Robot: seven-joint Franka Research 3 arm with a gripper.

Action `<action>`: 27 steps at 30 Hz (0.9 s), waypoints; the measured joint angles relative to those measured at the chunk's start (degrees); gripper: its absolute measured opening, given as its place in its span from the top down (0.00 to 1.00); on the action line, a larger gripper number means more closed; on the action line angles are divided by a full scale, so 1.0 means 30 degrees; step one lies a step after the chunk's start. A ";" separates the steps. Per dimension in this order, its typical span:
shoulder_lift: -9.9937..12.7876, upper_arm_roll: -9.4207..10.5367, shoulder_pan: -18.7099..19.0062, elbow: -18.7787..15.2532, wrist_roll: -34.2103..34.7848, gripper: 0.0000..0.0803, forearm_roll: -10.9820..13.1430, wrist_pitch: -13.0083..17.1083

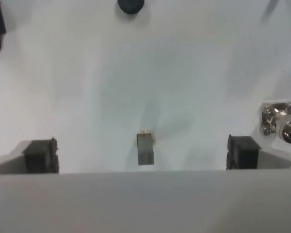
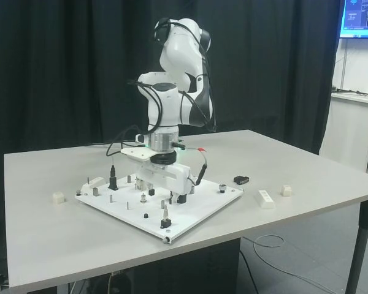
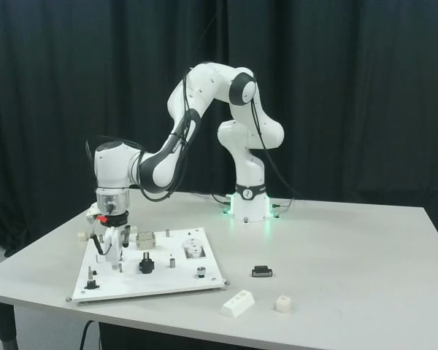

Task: Pick square peg 1.

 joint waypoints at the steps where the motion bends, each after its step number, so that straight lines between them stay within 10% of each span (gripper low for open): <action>1: -0.0001 -0.0004 -0.0001 0.0009 -0.0040 0.04 0.0000 0.0000; 27: -0.0867 -0.1418 0.0006 0.0993 -0.1528 0.00 -0.0167 -0.1988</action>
